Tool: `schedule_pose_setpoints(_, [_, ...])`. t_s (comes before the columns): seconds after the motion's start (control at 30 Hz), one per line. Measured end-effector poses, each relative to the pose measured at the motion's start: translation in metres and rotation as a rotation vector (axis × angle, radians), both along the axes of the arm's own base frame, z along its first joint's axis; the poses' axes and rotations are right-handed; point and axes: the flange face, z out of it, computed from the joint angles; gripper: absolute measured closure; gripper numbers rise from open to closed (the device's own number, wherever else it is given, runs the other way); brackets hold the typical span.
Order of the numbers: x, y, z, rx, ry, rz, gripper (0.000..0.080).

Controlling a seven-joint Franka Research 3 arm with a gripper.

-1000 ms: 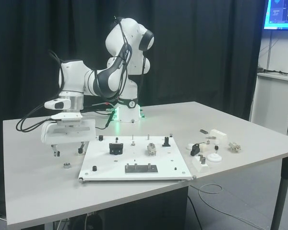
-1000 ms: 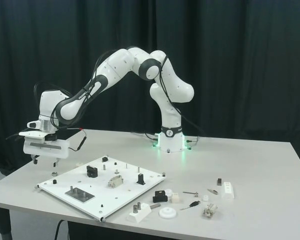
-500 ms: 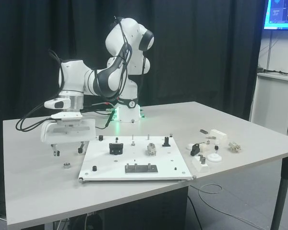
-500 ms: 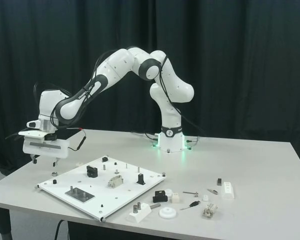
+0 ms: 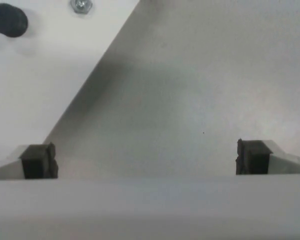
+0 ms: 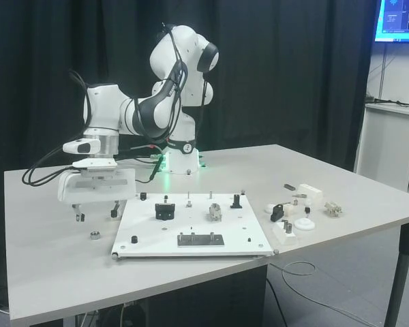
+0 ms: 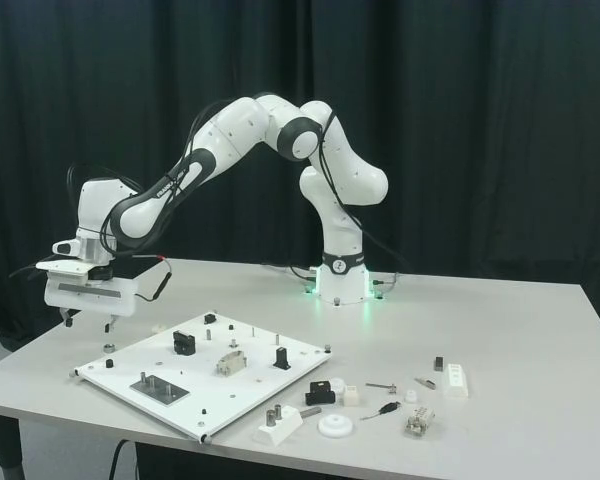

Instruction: Remove round peg 2.

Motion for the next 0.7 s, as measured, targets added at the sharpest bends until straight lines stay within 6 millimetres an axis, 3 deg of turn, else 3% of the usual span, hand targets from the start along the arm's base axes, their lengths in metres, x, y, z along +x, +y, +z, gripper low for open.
schedule_pose_setpoints(0.4, [0.004, 0.005, 0.003, 0.021, 0.002, 0.01, 0.0003])
schedule_pose_setpoints(0.7, [0.008, 0.019, 0.018, 0.095, 0.007, 0.035, 0.0003])
